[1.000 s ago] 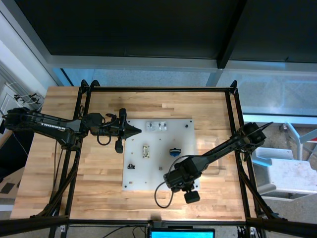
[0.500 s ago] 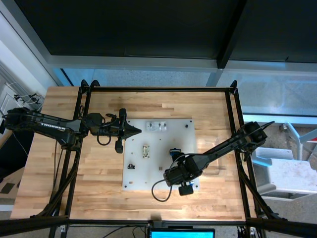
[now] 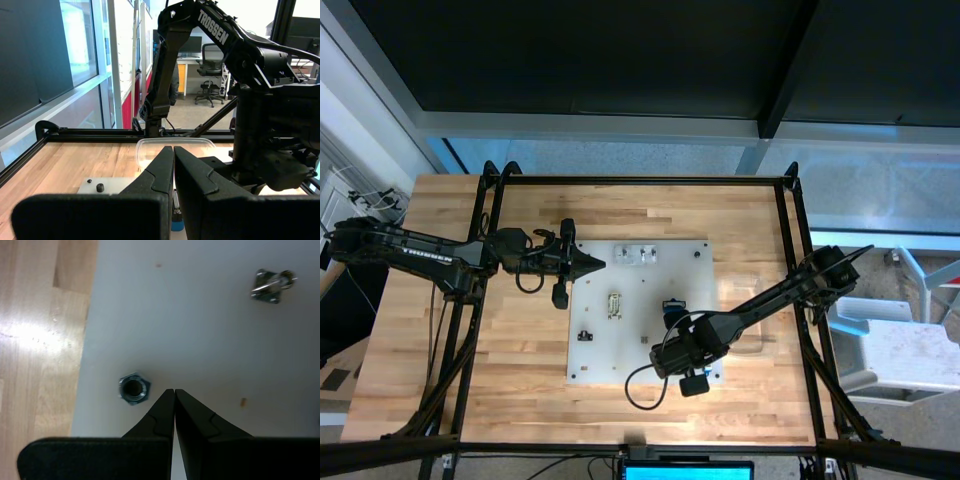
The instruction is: Pick the M12 fastener and fasten on the M12 threads
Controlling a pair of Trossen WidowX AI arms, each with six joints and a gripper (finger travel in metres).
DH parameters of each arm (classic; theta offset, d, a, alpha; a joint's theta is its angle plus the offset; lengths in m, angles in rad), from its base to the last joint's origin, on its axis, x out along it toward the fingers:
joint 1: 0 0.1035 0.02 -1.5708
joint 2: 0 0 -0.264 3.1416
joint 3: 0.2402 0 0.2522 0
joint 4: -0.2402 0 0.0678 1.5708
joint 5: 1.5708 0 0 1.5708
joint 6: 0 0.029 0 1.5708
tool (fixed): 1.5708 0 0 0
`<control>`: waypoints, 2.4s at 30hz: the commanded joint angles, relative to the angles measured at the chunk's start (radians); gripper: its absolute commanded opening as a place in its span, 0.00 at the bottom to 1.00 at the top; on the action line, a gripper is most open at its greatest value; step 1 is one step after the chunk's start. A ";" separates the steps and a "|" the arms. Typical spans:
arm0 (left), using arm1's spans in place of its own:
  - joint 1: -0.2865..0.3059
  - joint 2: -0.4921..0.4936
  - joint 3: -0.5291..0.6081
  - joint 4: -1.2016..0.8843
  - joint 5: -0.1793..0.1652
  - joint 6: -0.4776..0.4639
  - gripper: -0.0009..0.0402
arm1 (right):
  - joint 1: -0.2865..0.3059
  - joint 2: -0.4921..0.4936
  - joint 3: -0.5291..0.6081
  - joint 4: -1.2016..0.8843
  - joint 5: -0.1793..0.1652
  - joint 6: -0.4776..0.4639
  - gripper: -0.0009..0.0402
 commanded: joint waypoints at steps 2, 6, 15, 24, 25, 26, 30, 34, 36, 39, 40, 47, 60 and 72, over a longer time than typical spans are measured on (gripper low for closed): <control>0.000 0.000 0.000 0.001 0.000 0.000 0.02 | 0.001 0.002 -0.005 0.008 -0.024 -0.001 0.02; 0.000 0.000 0.000 0.001 0.000 0.000 0.02 | 0.003 0.002 -0.005 0.011 -0.025 0.001 0.02; 0.000 0.000 0.000 0.000 0.000 0.000 0.02 | 0.005 0.002 -0.033 0.037 -0.044 0.015 0.02; 0.000 0.000 0.000 0.000 0.000 0.000 0.02 | 0.005 -0.022 0.010 -0.055 -0.319 -0.044 0.02; 0.000 0.000 0.000 0.001 0.000 0.000 0.02 | 0.005 -0.023 0.010 -0.056 -0.304 -0.042 0.02; 0.000 0.000 0.000 0.001 0.000 0.000 0.02 | 0.005 -0.023 0.010 -0.057 -0.287 -0.037 0.02; 0.000 0.000 0.000 0.000 0.000 0.000 0.02 | 0.005 -0.023 0.010 -0.055 -0.231 -0.026 0.02; 0.000 0.000 0.000 0.000 0.000 0.000 0.02 | 0.005 -0.024 0.010 -0.050 -0.098 -0.003 0.02; 0.000 0.000 0.000 0.000 0.000 0.000 0.02 | 0.005 -0.024 0.010 -0.046 -0.044 -0.001 0.02; 0.000 0.000 0.000 0.001 0.000 0.000 0.02 | 0.002 -0.014 0.009 -0.028 -0.022 -0.002 0.02; 0.000 0.000 0.000 0.001 0.000 0.000 0.02 | -0.001 -0.006 0.009 -0.018 -0.023 -0.002 0.02; 0.000 0.000 0.000 0.001 0.000 0.000 0.02 | -0.002 0.015 0.009 0.006 -0.045 -0.002 0.02; 0.000 0.000 0.000 0.001 0.000 0.000 0.02 | -0.003 0.014 0.008 -0.037 -0.248 -0.004 0.02; 0.000 0.000 0.000 0.001 0.000 0.000 0.02 | -0.004 -0.006 0.011 -0.092 -0.150 0.027 0.02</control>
